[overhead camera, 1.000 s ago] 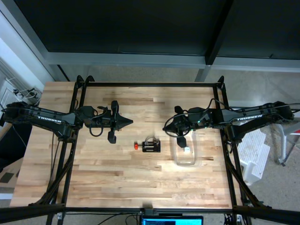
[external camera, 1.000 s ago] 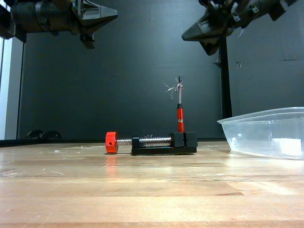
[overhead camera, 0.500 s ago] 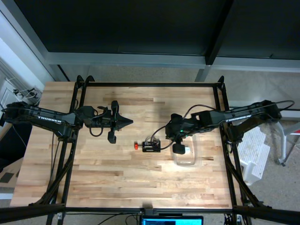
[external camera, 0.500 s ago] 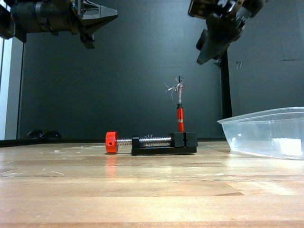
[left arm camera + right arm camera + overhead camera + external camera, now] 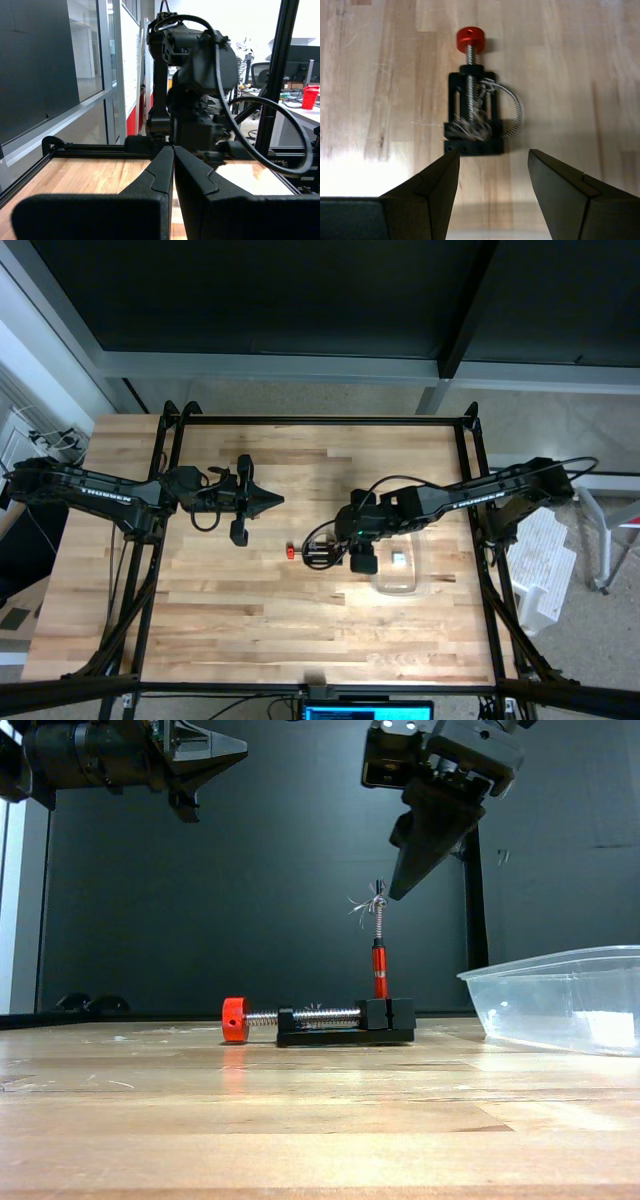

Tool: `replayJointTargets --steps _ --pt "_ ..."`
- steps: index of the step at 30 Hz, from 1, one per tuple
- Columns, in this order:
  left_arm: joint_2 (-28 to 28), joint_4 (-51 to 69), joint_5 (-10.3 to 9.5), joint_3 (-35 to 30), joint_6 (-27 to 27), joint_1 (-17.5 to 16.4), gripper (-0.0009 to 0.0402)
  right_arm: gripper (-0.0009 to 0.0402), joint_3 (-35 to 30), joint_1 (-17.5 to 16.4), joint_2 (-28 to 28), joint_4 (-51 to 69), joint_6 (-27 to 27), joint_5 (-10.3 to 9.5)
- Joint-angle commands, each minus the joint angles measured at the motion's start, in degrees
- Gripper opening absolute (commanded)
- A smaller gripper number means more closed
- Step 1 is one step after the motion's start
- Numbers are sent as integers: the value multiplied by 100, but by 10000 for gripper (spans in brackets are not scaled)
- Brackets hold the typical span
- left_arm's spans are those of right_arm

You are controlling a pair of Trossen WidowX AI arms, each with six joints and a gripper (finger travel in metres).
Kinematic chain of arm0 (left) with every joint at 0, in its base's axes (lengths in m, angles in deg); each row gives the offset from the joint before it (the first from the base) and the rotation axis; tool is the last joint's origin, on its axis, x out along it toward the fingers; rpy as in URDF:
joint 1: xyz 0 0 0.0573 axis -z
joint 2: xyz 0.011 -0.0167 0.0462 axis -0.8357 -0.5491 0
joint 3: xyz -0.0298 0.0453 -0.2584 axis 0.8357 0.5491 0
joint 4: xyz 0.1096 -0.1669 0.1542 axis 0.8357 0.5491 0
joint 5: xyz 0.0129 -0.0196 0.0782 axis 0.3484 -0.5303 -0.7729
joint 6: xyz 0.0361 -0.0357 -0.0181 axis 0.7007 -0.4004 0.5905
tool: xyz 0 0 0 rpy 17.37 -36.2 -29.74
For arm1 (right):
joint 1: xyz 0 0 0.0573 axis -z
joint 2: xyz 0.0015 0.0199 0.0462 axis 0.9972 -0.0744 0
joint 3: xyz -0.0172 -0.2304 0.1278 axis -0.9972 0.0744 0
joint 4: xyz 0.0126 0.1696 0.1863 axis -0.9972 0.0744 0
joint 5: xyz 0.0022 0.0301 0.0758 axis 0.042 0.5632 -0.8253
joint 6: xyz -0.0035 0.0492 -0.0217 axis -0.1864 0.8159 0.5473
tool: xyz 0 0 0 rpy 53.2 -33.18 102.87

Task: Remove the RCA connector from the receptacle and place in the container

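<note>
Two-arm workcell on a wooden table [image 5: 200, 620]. The right gripper [image 5: 396, 892] hangs point-down over the middle of the table, its tips just above and beside the frayed wire tuft that tops the RCA connector [image 5: 379, 960]; whether they touch the tuft cannot be told. In the right wrist view its jaws stand wide apart and hold nothing, the two fingers [image 5: 427, 192] lying to either side of the end of the receptacle [image 5: 474, 115] opposite the red knob [image 5: 471, 36], with bare wood visible between them. The RCA connector stands upright in that same end of the receptacle, red sleeve lowest, silvery spring above it. The receptacle lies flat on the table, a silvery wire loop [image 5: 517, 112] arching off one side. The container [image 5: 560, 1000] sits on the table just to the right of the receptacle, apart from it, with a small white piece [image 5: 610, 1028] inside. The left gripper [image 5: 280, 501] is held high over the left half of the table, well apart from the receptacle, its jaws pressed together along a thin seam and empty.
</note>
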Motion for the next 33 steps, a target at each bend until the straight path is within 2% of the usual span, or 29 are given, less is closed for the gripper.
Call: replayJointTargets --steps 1,23,27,33 --pt "-2 0 2 -2 2 -2 0 197 -138 -39 -219 24 -20 -2" --pt "-2 0 2 -2 2 0 0 197 -354 -103 -1231 -59 -9 68" --pt "-2 0 2 -2 2 -2 0 196 -345 -105 -1244 -146 2 201" --pt "-2 0 2 -2 2 0 0 188 -345 -103 -1244 -175 -13 184"
